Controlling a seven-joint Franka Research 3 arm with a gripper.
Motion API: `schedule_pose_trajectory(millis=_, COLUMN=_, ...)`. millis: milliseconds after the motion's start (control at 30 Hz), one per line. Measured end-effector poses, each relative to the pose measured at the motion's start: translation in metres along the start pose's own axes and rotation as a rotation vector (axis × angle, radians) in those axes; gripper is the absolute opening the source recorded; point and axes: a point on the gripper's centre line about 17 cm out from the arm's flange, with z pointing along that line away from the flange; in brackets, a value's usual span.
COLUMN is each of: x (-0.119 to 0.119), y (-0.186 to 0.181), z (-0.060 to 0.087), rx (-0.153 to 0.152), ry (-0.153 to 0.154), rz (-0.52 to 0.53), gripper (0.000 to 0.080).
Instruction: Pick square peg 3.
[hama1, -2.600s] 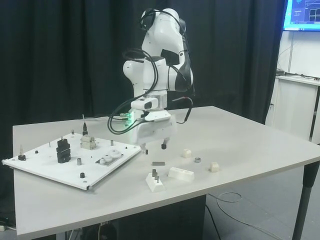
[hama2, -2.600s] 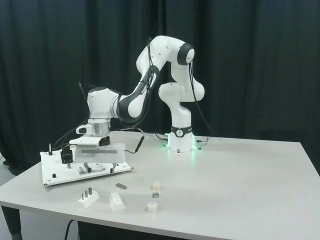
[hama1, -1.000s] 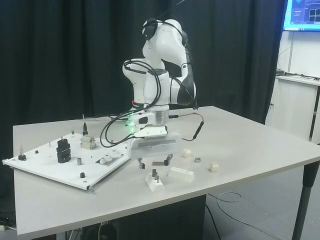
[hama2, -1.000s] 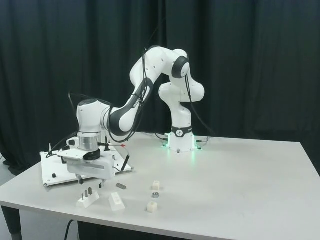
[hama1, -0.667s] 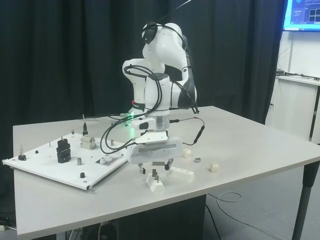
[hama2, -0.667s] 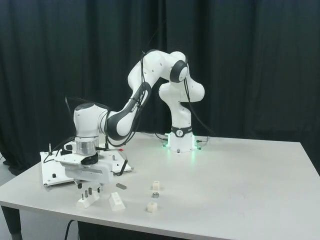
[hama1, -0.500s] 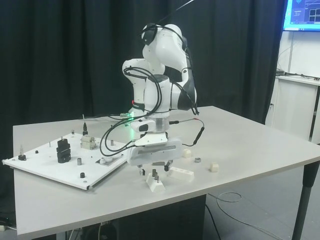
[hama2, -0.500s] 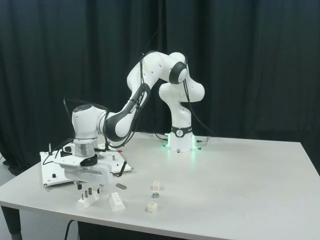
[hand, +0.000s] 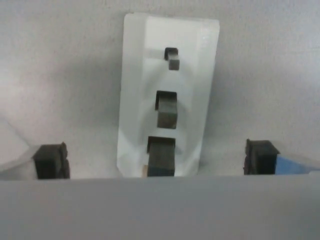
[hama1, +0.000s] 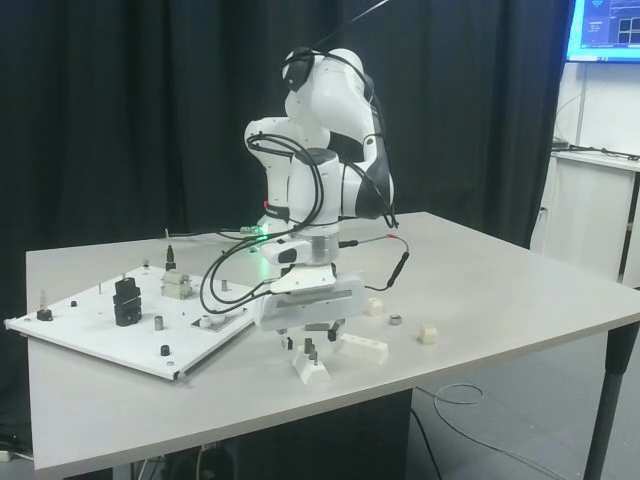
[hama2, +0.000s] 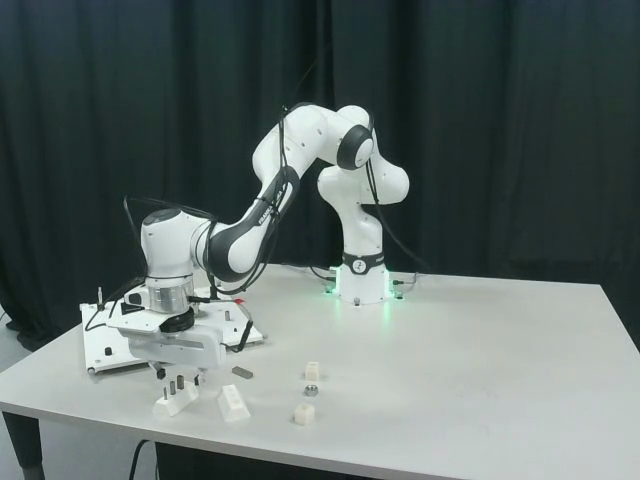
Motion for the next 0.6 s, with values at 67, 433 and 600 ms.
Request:
schedule_pose_trajectory(millis=67, x=0.0005, y=0.0, z=-0.0004, rx=0.0, ry=0.001, rz=-0.001, gripper=0.08)
schedule_pose_trajectory(millis=433, x=0.0019, y=0.0003, z=-0.0017, rx=-0.001, ry=0.004, rz=-0.002, gripper=0.0383)
schedule_pose_trajectory(millis=600, x=0.0019, y=0.0003, z=-0.0017, rx=-0.001, ry=0.004, rz=-0.001, gripper=0.0383)
